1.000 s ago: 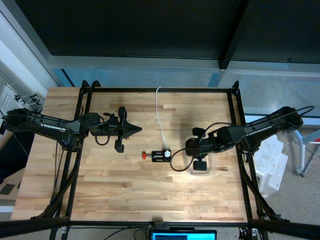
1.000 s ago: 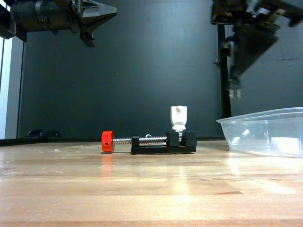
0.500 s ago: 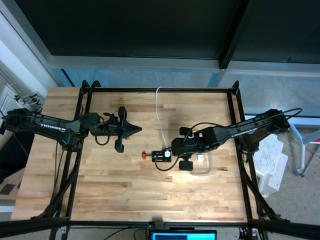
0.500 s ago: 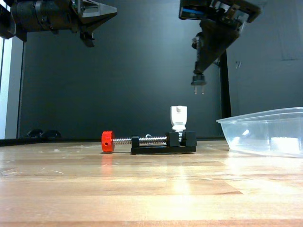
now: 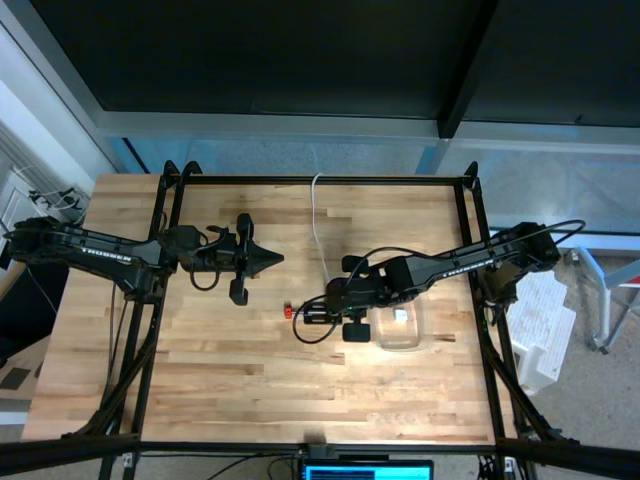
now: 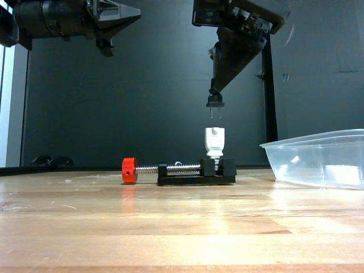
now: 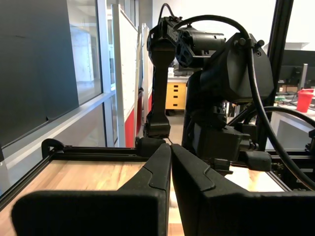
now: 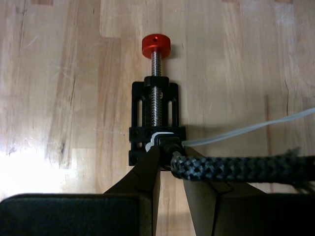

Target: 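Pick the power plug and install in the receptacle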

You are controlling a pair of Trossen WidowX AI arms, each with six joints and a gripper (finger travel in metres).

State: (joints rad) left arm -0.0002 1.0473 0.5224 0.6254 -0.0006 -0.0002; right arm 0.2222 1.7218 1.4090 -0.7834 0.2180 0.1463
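- Nearest the front edge of the wooden table [image 5: 250, 400], a clear plastic tray [image 6: 318, 153] sits on the right with a small white cube [image 5: 399, 315] inside it.
- Just left of the tray, a black vise [image 6: 196, 172] lies flat on the wood, its red knob [image 6: 129, 170] turned toward the left arm's side. The receptacle [image 6: 214, 140] stands upright, clamped in the vise.
- The right arm reaches in from the table's right edge and stretches across above the tray. Its wrist is bent so that the right gripper [image 6: 215, 98] points straight down over the vise.
- The right gripper's fingers are clenched on the power plug [image 6: 214, 102], whose two prongs point down. The plug hangs just above the receptacle, and the low view shows a narrow gap between them.
- In the right wrist view, the plug sits directly over the receptacle, and a braided black cord [image 8: 236, 167] leads off sideways from it.
- Farther back, the left arm extends level from the left edge, high above the wood. The left gripper [image 5: 272, 259] points toward the table's centre, well apart from the vise, with its fingers pressed together on nothing.
- A white cable [image 5: 319, 225] runs from the receptacle to the table's far edge.
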